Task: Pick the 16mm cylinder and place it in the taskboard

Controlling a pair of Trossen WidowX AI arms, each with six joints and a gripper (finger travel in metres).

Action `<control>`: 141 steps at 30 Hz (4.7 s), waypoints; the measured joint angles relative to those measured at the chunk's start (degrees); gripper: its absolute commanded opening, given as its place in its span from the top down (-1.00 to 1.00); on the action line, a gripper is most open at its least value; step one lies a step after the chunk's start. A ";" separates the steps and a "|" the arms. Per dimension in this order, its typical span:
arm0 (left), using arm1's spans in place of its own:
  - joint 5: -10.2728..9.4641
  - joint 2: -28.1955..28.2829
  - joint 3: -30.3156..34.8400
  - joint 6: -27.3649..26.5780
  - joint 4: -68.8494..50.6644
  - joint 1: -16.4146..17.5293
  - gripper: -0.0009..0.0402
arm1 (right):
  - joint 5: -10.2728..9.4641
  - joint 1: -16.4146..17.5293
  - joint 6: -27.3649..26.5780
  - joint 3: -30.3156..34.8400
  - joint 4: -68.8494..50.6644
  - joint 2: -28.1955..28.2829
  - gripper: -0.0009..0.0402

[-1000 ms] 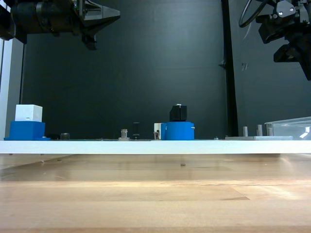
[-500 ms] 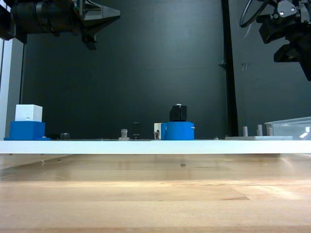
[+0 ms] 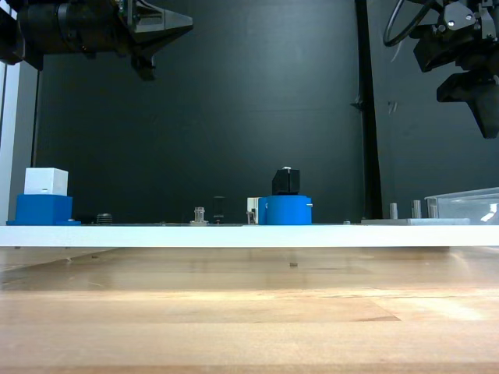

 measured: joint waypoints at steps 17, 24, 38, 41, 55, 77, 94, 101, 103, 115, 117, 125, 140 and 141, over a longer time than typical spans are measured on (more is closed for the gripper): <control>-0.02 -0.02 0.00 0.00 -0.02 0.00 0.96 | 1.55 1.62 1.38 -2.10 2.95 1.27 -0.12; -0.02 -0.02 0.00 0.00 -0.02 0.00 0.96 | 1.33 2.25 2.05 -4.92 6.05 1.27 -0.12; -0.02 0.00 0.00 0.00 -0.02 0.00 0.96 | 1.51 3.04 2.03 -9.42 10.84 1.31 -0.12; 0.00 -0.02 0.02 0.00 0.00 0.00 0.96 | 1.51 3.13 2.03 -10.05 11.13 1.68 -0.12; 0.00 -0.02 0.02 0.00 0.00 0.00 0.96 | 1.90 3.89 2.80 -13.46 15.26 2.01 -0.12; 0.00 0.00 0.00 0.00 0.00 0.00 0.96 | 3.04 5.09 5.05 -16.72 19.80 3.39 -0.12; -0.02 0.00 0.00 0.00 0.00 0.00 0.96 | 3.02 5.57 5.79 -19.37 23.34 4.50 -0.05; 0.00 0.00 0.00 0.00 -0.02 0.00 0.96 | 3.04 5.68 5.81 -19.39 24.09 4.50 0.04; -0.02 -0.02 0.02 0.00 0.00 0.00 0.96 | 3.02 5.68 5.84 -19.45 24.06 4.50 0.06; -0.02 -0.02 0.02 0.00 -0.02 0.00 0.96 | 2.99 5.90 5.90 -19.71 24.09 4.50 0.21; -0.02 0.00 0.00 0.00 0.00 0.00 0.96 | 2.99 5.90 5.90 -19.71 24.09 4.50 0.26; 0.00 0.00 0.00 0.00 -0.02 0.00 0.96 | 2.99 5.99 5.90 -19.71 24.15 4.50 0.47; 0.00 -0.02 0.02 0.00 -0.02 0.00 0.96 | 2.82 6.05 5.86 -19.71 24.59 4.50 0.80; -0.02 -0.02 0.00 0.00 -0.02 0.00 0.96 | 2.75 6.05 5.88 -19.71 24.65 4.50 0.81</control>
